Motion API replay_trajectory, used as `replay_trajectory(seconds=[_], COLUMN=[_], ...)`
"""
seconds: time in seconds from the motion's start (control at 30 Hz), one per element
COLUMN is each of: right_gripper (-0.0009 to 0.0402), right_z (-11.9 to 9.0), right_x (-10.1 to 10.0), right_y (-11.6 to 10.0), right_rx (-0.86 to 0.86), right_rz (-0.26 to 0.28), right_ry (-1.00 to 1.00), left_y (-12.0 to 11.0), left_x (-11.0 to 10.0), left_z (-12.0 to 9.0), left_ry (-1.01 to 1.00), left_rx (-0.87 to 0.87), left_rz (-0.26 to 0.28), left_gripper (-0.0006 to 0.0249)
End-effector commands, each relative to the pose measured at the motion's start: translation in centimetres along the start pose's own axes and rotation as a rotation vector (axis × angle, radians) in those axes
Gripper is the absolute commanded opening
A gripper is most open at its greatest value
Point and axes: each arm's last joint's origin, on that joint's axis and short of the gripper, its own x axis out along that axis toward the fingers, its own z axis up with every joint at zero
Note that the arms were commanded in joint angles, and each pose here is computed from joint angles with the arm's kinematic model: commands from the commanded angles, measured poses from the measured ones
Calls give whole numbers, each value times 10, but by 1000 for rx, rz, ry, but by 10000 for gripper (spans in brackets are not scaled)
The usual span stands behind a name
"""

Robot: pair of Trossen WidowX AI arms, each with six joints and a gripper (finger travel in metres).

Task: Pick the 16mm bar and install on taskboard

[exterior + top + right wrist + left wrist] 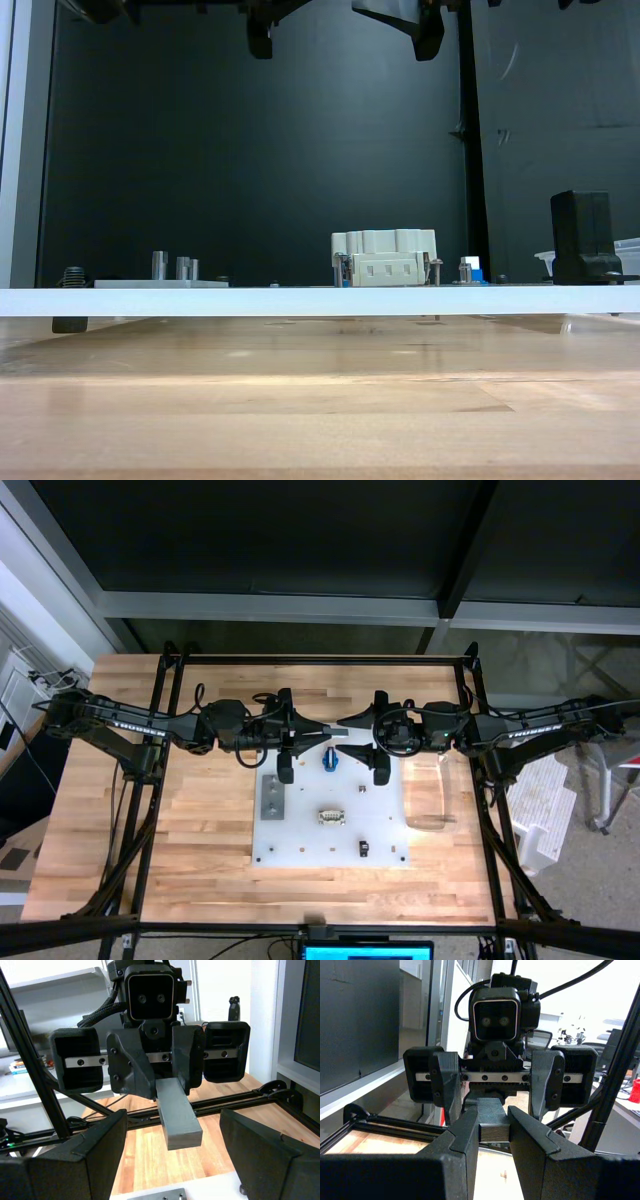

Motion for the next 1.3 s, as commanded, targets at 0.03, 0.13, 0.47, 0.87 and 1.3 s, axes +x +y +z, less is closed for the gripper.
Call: replay_trajectory(seconds=[0.03, 0.13, 0.47, 0.87, 1.3], right_gripper=[242, 234, 232, 213, 103], right_z=[2, 2, -3, -8, -8], right_x=[0, 0, 0, -1, -1], right_y=[0, 0, -1, -3, -3], right_rx=[9, 9, 23, 43, 38], right_rz=[4, 3, 8, 14, 22], right_ry=[-18, -19, -51, -77, -77], left_y=[0, 0, 0, 0, 0], left_x=[0, 0, 0, 0, 0], left_z=[-1, -1, 0, 0, 0], left_ry=[4, 4, 2, -4, -4], left_rx=[1, 2, 3, 3, 3], left_rz=[-9, -9, -9, -10, -10], left_gripper=[60, 60, 60, 60, 60])
